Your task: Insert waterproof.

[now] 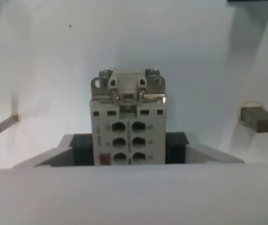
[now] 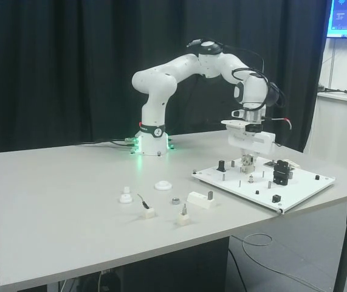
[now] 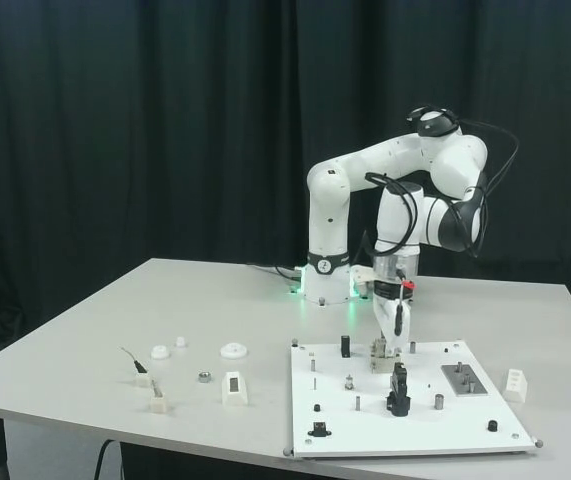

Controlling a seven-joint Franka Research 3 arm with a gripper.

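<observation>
— Over on the white board (image 2: 295, 191), near the right end of the counter (image 2: 70, 194), the arm (image 3: 405, 170) reaches straight down. Can you see what it's doing?

— It has the tool (image 2: 247, 159) low over a connector (image 1: 128, 123) that stands upright on the board. From the wrist view the connector sits between two black pads (image 1: 83, 149), so I'd say the tool is pinching the connector, though the contact itself is hidden.

— So is the plug in yet?

— Hard to say for sure. It looks close to the board or already seated; I can't tell whether it's pushed fully home. I'd judge the carrying is done and what's left is the final press and letting go.

— What does the connector look like?

— A pale grey block with six round holes in two columns on its face, and a metal latch (image 1: 128, 86) with clips across its far end. It stands square, not tilted.

— Anything else nearby?

— Two small pegs (image 1: 259, 119) stick up from the board on either side of it, well apart.
</observation>
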